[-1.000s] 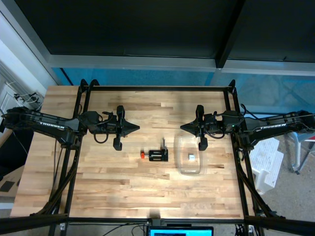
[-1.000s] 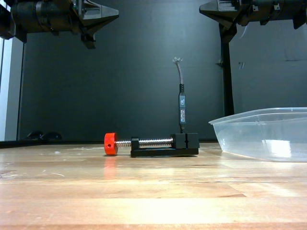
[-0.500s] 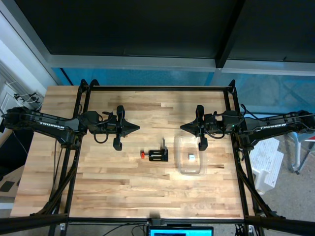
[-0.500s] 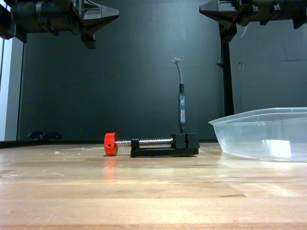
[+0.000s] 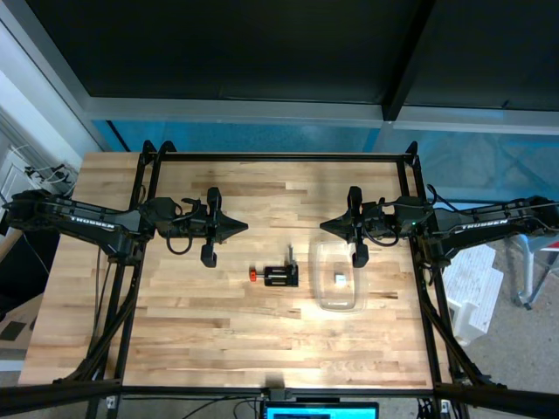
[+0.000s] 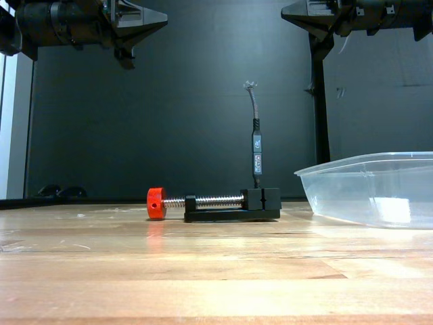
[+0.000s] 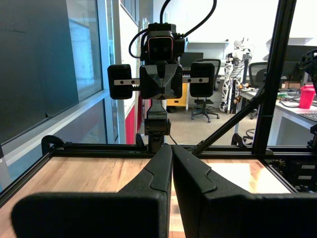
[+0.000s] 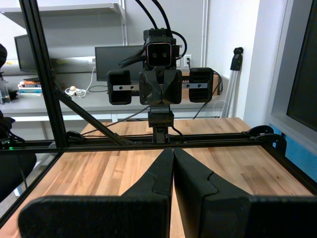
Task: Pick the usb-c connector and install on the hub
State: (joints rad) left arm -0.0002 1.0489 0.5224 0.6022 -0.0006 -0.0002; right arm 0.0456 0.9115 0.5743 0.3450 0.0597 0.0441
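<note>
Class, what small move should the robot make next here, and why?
Probably open the right gripper and lower it toward the clear tub, where a small pale part, likely the usb-c connector, lies free. Both it and the left gripper hang high over the table, jaws shut; the right is nearer the tub.

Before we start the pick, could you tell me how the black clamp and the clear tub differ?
The black clamp is small, opaque, with a red knob, and grips a slim cabled part standing upright. The clear tub is larger, see-through, and a small pale piece, perhaps the usb-c connector, lies free inside it. Both rest on the table; the left gripper and right gripper hover shut and empty above it.
</note>
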